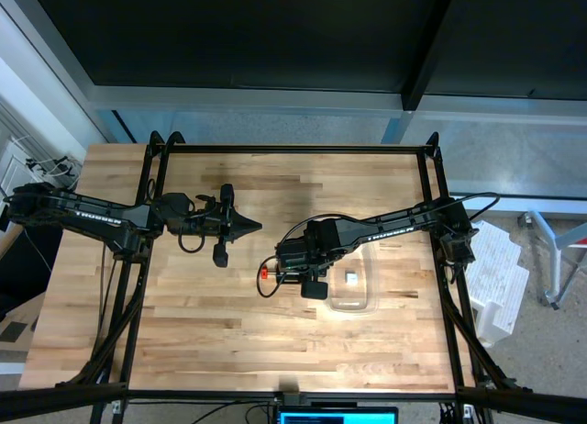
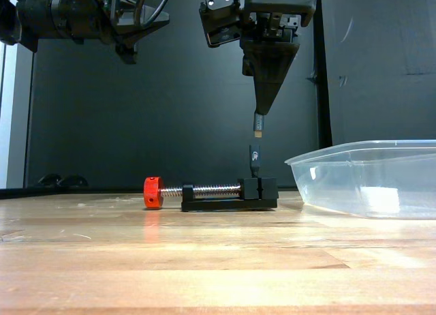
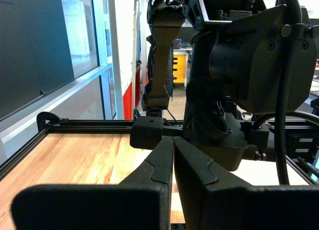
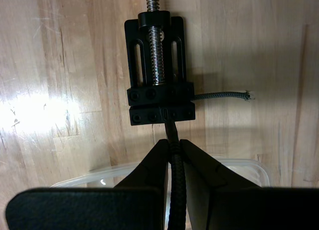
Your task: Pick the USB-C connector and install on taskboard
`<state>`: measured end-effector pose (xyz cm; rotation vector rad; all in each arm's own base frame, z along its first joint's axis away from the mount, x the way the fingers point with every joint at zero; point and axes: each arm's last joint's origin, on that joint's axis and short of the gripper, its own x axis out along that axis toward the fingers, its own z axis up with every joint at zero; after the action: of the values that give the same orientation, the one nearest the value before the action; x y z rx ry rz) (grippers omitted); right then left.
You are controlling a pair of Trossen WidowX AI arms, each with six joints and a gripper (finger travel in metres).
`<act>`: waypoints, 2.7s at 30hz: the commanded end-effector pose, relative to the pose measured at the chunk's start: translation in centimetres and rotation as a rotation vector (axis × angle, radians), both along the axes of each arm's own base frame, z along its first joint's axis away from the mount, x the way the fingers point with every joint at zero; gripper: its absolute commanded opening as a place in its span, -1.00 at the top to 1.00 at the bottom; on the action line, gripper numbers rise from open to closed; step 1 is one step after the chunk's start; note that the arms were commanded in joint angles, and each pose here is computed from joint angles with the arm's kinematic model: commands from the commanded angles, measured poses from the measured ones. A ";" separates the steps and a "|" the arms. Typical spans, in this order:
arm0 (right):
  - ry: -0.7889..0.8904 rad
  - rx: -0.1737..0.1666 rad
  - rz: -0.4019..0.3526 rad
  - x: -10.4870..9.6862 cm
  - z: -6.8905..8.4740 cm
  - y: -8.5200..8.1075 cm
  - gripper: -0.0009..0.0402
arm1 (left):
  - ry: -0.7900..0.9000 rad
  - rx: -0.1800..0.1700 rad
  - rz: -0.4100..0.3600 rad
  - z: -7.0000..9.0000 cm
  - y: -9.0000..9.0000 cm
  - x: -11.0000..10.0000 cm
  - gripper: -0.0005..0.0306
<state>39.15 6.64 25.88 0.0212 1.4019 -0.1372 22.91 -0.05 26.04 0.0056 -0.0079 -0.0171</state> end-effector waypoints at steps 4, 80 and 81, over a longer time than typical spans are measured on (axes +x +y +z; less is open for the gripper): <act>-0.006 -0.001 -0.004 0.0 0.0 0.0 0.96 | 0.000 0.000 0.000 0.0 0.0 0.0 0.96; 0.017 -0.005 0.013 0.9 -0.9 0.1 0.96 | 0.000 0.000 0.000 0.0 0.0 0.0 0.96; 0.015 -0.006 0.014 0.9 -0.9 0.1 0.96 | 0.000 0.000 0.000 0.0 0.0 0.0 0.96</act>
<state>40.06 6.74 24.94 0.0051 1.4214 -0.1305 22.92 -0.05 26.05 0.0052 -0.0082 -0.0171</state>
